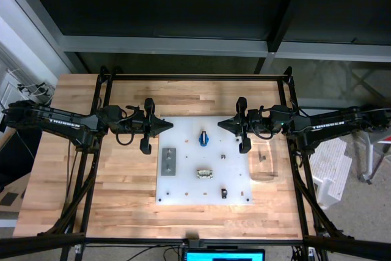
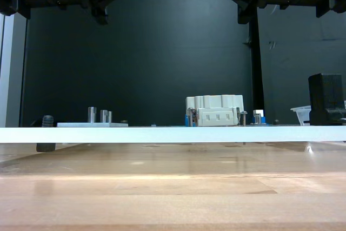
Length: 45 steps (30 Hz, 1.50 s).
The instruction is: Pick the 16mm bar and install on taskboard
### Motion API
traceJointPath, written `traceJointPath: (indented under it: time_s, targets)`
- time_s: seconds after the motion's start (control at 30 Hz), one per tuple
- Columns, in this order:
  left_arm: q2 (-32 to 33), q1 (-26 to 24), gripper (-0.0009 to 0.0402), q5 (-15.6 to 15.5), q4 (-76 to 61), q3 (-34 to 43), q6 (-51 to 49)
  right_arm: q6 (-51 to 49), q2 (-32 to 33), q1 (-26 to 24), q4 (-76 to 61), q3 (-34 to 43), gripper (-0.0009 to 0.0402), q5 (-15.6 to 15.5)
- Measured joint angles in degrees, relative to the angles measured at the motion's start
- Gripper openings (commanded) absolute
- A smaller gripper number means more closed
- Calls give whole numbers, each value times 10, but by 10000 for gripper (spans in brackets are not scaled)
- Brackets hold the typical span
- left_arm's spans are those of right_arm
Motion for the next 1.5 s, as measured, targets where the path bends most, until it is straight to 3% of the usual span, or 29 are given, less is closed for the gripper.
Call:
traceJointPath:
  time_s: [0.5, 0.67, 0.83, 1.0, 1.13, 1.5]
  targets:
    - [0, 0, 0, 0, -2, 0, 0, 2, 0, 0, -26, -1, 0, 0]
    - [0, 0, 0, 0, -2, 0, 0, 75, -5, 0, -38, 0, 0, -6]
    - [0, 0, 0, 0, -2, 0, 0, 61, -10, 2, -149, 39, 0, -1]
    - [0, 0, 0, 0, -2, 0, 0, 53, -14, 6, -325, 109, 0, -33]
    - [0, 0, 0, 0, -2, 0, 0, 53, -14, 13, -462, 154, 0, -37]
    - [0, 0, 0, 0, -2, 0, 0, 55, -14, 38, -670, 195, 0, -36]
